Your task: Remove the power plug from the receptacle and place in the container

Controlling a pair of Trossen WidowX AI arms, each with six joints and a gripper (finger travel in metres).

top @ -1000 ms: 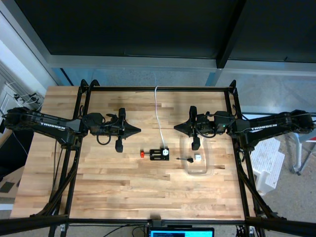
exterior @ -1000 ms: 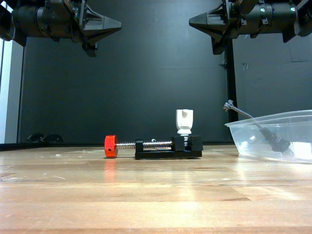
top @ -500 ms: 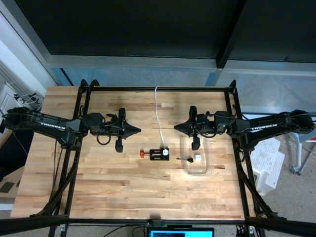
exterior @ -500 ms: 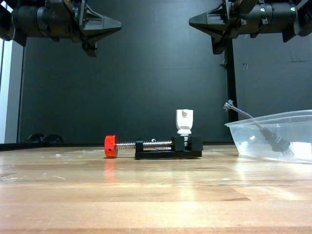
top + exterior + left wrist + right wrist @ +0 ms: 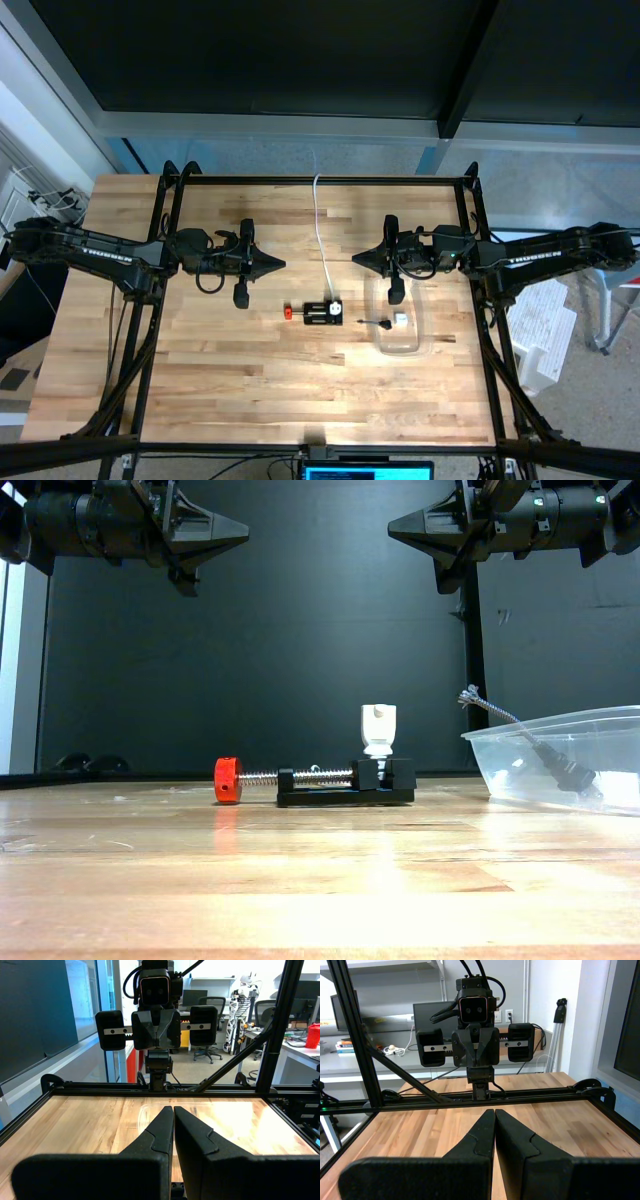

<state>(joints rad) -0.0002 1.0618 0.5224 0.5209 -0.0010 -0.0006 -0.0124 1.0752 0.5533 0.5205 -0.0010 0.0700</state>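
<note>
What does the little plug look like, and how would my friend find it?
High above the wooden table hang the left gripper and right gripper, both shut and empty. Below them, beside the black vise with the red knob, sits the clear container. The power plug lies inside, its thin tail poking over the rim: tiny and black, unlike the white cube next to it.

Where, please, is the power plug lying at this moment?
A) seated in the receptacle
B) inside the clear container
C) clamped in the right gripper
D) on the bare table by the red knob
B: the power plug rests inside the container, the receptacle has nothing plugged in, and the left gripper and right gripper hang shut high above the table.
</note>
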